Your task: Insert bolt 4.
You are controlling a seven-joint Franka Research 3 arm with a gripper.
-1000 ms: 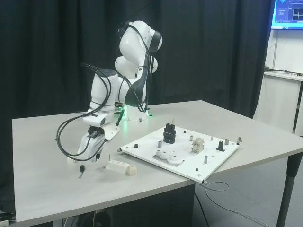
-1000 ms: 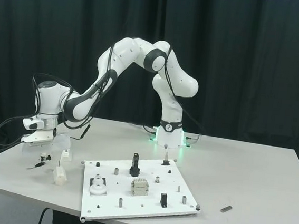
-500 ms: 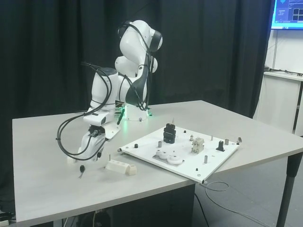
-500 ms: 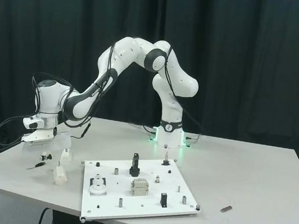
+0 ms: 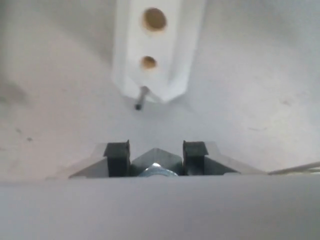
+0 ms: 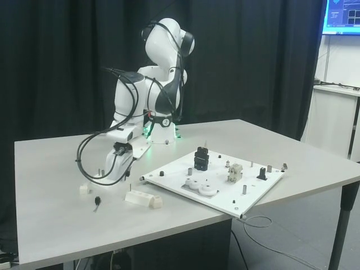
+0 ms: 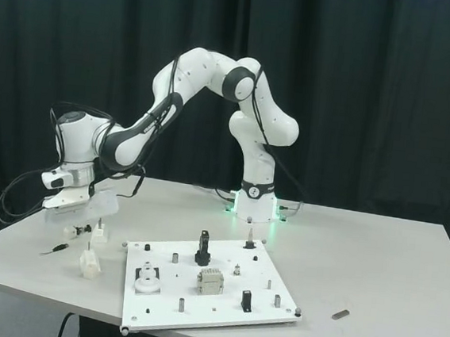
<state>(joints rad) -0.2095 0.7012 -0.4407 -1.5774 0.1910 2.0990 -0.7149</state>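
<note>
White bolt holder (image 5: 159,47), lying on the grey table (image 6: 50,169) just left of the white assembly board (image 6: 216,177): two open holes are visible in its top face, and one thin bolt (image 5: 141,98) stands at its end. The gripper (image 5: 155,156) hangs above the holder; its two black fingertips (image 5: 117,152) are spread apart, and a bright metal piece sits between them, too hidden to identify. One small white block (image 7: 99,234) lies on the table beyond the holder.
</note>
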